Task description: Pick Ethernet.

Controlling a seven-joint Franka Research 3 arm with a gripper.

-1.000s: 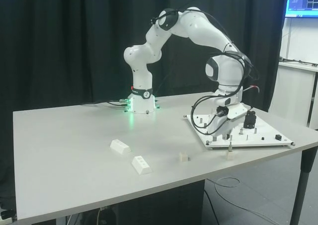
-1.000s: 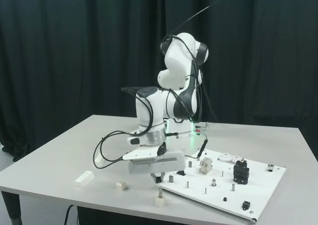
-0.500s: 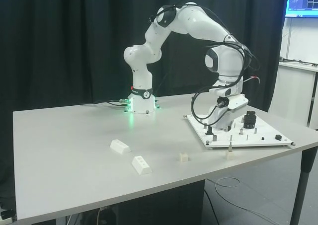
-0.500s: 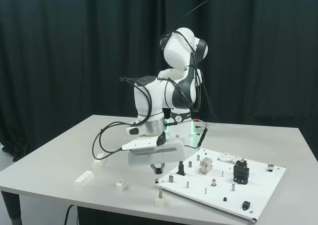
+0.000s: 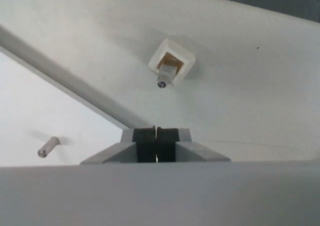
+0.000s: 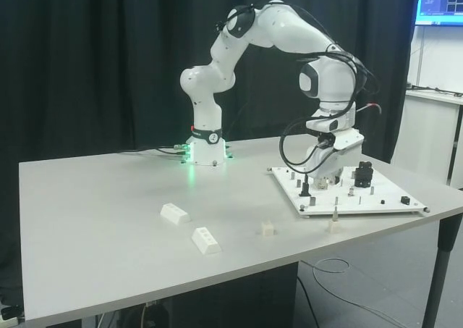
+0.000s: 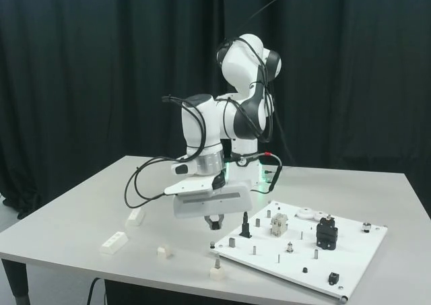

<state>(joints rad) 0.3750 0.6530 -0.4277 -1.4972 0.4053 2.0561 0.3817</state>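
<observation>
My gripper (image 5: 156, 145) hangs pinched together, empty, over the board's (image 7: 350, 258) left edge, so nothing is picked yet. The Ethernet, probably the pale plug (image 7: 278, 223) further right, sits untouched on the board.

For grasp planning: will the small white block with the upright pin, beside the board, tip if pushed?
Probably light, since the block is small. Its pin stands tall over a narrow base, so a high push may tip it.
</observation>
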